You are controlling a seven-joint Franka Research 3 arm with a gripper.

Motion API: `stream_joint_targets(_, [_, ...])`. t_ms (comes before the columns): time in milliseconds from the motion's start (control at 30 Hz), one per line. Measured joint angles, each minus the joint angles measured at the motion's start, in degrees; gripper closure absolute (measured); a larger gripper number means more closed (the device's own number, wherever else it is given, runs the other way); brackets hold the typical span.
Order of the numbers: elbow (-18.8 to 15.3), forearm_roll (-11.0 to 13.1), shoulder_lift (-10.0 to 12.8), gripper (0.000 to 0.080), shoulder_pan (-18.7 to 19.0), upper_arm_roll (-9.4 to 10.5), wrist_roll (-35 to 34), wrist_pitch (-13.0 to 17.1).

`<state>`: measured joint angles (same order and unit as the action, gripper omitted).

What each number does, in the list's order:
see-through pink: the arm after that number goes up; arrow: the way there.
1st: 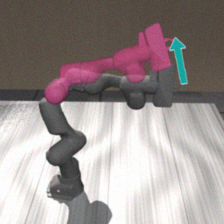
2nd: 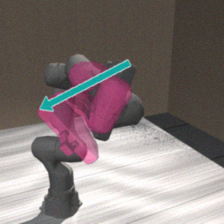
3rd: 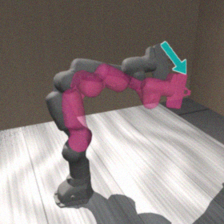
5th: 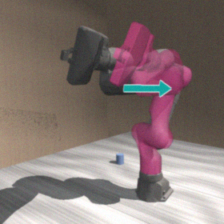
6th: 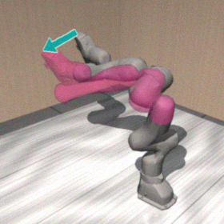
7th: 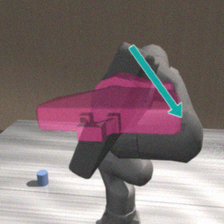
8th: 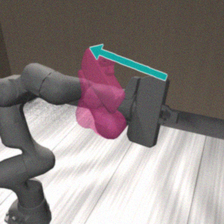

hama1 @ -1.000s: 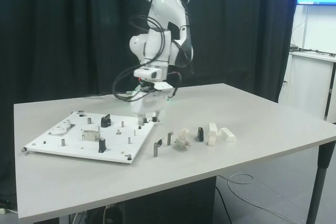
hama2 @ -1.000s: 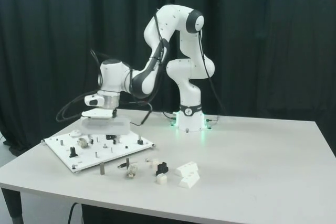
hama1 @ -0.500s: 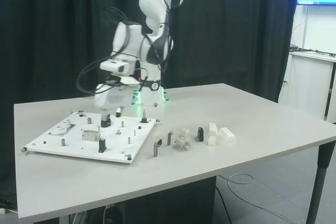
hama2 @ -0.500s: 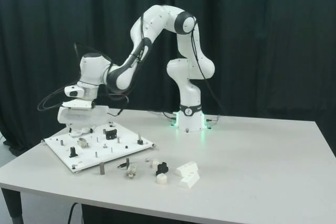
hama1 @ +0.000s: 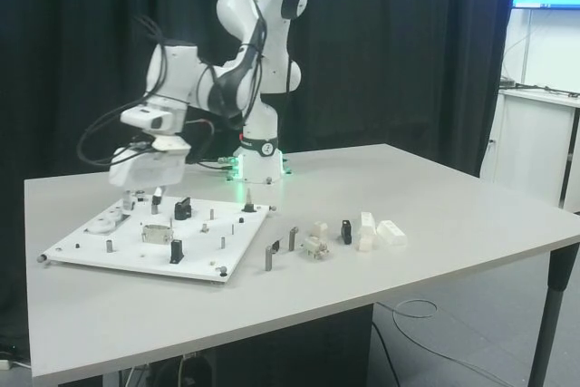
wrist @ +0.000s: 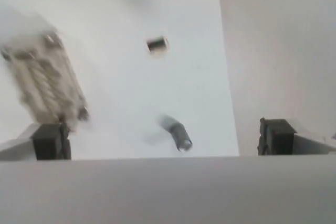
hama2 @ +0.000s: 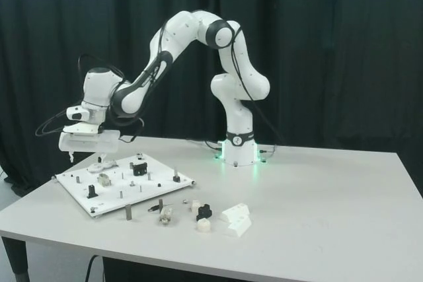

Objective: Remove round peg 3.

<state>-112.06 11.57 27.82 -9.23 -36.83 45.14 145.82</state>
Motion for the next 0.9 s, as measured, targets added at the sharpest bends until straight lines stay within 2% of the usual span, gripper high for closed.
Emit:
stream_joint_targets(200, [2.7, 4.0, 2.9, 0.0003, -4.1, 1.51, 5.1, -0.4])
stream_joint_targets(467, [6.5, 8.9, 6.8, 0.0003, -8.8, 3.76, 11.3, -2.7])
stream_joint_targets(700, [9.7, 11.4, 9.7, 0.0003, -11.4, 4.96, 13.6, -5.2])
stream_joint_targets(900, [12.1, 12.8, 11.5, 0.0003, -12.5, 5.19, 13.7, -7.3])
